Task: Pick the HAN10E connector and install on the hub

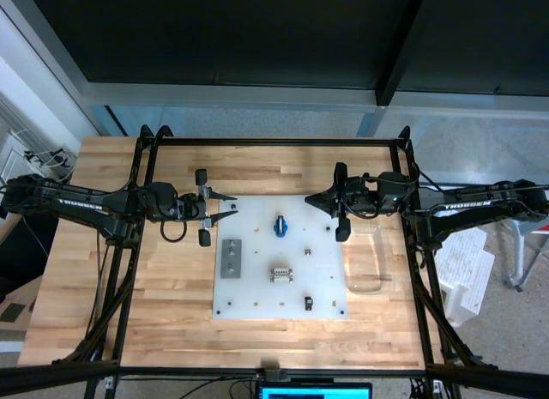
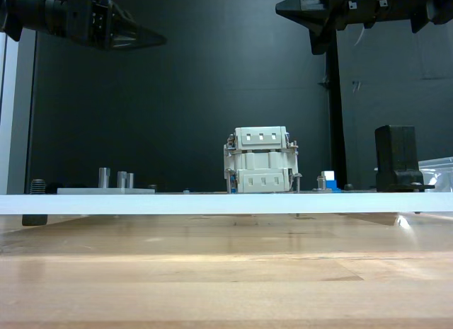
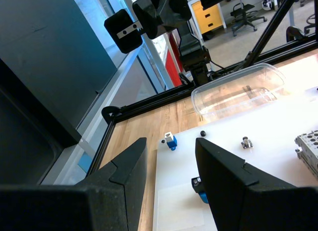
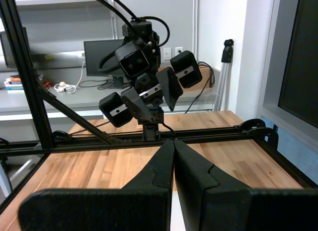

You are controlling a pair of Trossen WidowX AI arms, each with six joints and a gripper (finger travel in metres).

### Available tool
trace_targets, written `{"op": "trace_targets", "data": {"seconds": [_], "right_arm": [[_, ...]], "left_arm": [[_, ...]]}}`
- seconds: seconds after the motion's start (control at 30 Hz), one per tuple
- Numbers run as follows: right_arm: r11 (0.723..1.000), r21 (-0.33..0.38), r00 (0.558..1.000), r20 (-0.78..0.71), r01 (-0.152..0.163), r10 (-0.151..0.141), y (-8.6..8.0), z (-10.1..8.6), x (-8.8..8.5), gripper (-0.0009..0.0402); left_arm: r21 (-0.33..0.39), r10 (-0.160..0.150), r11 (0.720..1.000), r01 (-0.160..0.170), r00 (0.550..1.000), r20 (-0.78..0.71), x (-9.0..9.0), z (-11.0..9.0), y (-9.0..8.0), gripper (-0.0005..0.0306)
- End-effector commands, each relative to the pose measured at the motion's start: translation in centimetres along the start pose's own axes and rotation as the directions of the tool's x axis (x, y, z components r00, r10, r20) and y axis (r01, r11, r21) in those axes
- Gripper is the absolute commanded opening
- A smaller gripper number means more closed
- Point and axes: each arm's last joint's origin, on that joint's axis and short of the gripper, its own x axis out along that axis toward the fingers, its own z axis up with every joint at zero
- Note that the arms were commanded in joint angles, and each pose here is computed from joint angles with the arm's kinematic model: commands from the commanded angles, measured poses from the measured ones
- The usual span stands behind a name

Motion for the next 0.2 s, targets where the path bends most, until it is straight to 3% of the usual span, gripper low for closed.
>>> {"op": "trace_targets", "data": {"seconds": [0.03,0.2], "right_arm": [[1.000,0.000,1.000,0.000,0.002,-0.002,0.00,0.01,0.02,0.0000],[1.000,0.001,1.000,0.000,0.003,-0.003,-0.01,0.01,0.02,0.0000]], "left_arm": [[0.000,-0.001,1.000,0.001,1.000,0.001,0.01,0.02,0.00,0.0131],[-0.001,-0.026,1.000,0.026,1.000,0.015,0.00,0.07,-0.08,0.0131]]}}
